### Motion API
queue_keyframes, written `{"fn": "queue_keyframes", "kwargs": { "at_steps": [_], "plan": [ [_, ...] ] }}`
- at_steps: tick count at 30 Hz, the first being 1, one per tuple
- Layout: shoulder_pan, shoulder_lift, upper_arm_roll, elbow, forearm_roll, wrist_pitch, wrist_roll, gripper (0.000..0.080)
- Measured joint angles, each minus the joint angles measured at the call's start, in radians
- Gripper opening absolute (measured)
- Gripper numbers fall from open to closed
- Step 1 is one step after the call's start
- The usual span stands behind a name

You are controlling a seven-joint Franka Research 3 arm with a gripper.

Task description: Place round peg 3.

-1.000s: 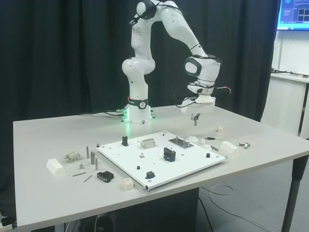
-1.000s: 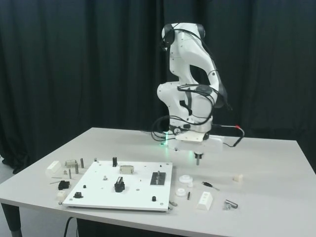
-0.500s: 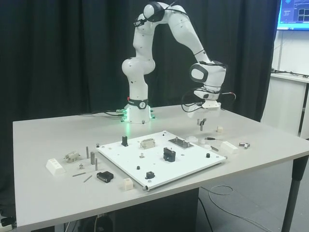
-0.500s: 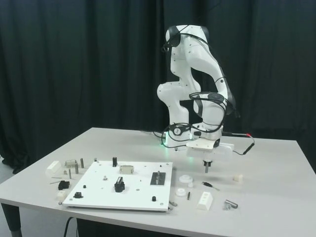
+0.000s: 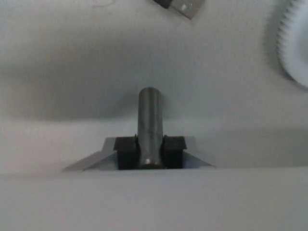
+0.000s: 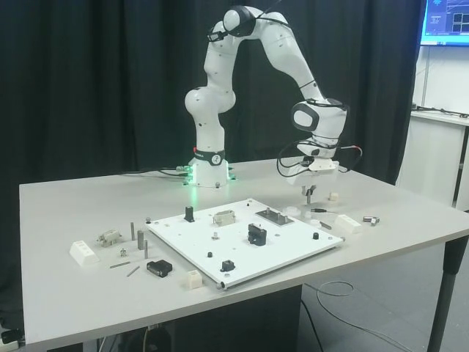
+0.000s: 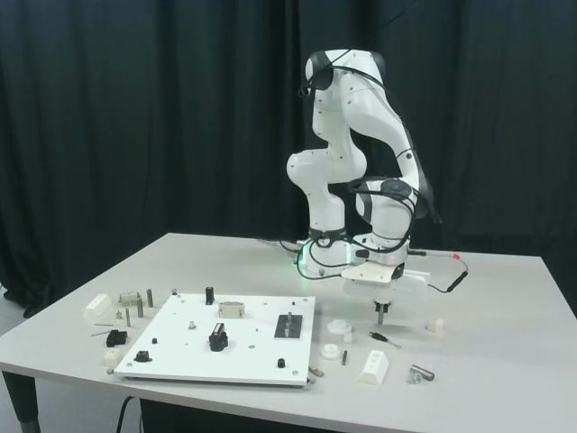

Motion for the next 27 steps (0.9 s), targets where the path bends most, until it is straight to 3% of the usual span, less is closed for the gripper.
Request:
{"fn": "queue_keyframes", "kwargs": {
  "at_steps": [20,21,25,26,27],
  "plan": [
    [-0.009,0.044,0.003,0.037,0.020,-0.005,-0.005,0.0112],
    [-0.009,0.044,0.003,0.038,0.020,-0.006,-0.006,0.0362],
    [-0.010,0.043,0.005,0.047,0.021,-0.022,-0.006,0.0362],
    [-0.010,0.043,0.005,0.050,0.021,-0.027,-0.006,0.0681],
    [-0.010,0.043,0.005,0.053,0.021,-0.034,-0.006,0.0681]
  ]
}}
